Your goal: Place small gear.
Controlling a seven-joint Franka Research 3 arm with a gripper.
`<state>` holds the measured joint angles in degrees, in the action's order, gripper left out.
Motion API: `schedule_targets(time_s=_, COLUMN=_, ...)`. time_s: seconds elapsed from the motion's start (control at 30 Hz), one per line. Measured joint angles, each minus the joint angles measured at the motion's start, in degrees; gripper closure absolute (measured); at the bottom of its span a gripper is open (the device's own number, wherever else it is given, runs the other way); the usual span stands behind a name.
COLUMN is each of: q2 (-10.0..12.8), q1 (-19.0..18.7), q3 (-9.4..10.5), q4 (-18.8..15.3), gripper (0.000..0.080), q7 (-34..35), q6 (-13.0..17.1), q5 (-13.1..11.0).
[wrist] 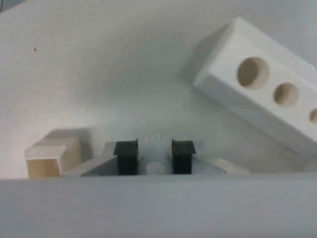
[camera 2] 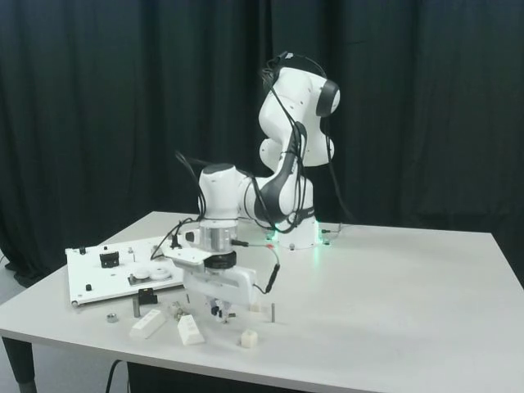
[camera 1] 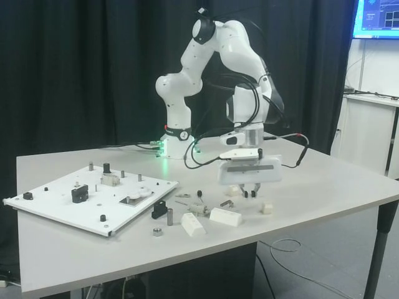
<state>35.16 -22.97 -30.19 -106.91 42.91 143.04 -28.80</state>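
No brand, label or readable writing shows on the arm, the parts or the board. In the wrist view the pincer (wrist: 154,156) has its two black fingers (wrist: 127,156) pressed against opposite sides of the small gear (wrist: 155,157), a white toothed disc with a round hub, so it is closed on that gear and holds it between the pads. From the two room views the pincer (camera 1: 248,192) hangs low over the grey bench (camera 1: 324,187), just above the surface, with the gear itself too small to make out there. Just beside it lies a small pale cube (camera 1: 267,208), seen in the wrist view as a hollow square block (wrist: 52,158). A long white block with round holes (wrist: 262,87) lies tilted near the gear in the wrist view; in the first room view two such white blocks (camera 1: 225,216) rest on the bench in front of the arm. The white assembly board (camera 1: 93,196) sits well apart, toward the other end of the bench, carrying black and white fittings.
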Motion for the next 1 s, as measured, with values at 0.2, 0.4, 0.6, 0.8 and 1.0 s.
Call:
schedule_targets(time_s=0.2, q2=1.4, q1=0.3, q3=0.77, q4=0.9, gripper=0.0665, q7=0.3, q6=-0.1, q5=0.0)
schedule_targets(time_s=0.4, q2=2.2, q1=0.5, q3=1.23, q4=1.1, gripper=0.0665, q7=0.3, q6=-0.5, q5=0.0)
schedule_targets(time_s=0.6, q2=2.7, q1=1.1, q3=2.05, q4=1.1, gripper=0.0665, q7=0.3, q6=-0.6, q5=0.0)
schedule_targets(time_s=0.8, q2=3.0, q1=1.4, q3=2.51, q4=1.1, gripper=0.0665, q7=0.3, q6=-0.5, q5=0.0)
schedule_targets(time_s=1.0, q2=3.0, q1=1.6, q3=2.58, q4=1.1, gripper=0.0461, q7=0.9, q6=-0.4, q5=0.0)
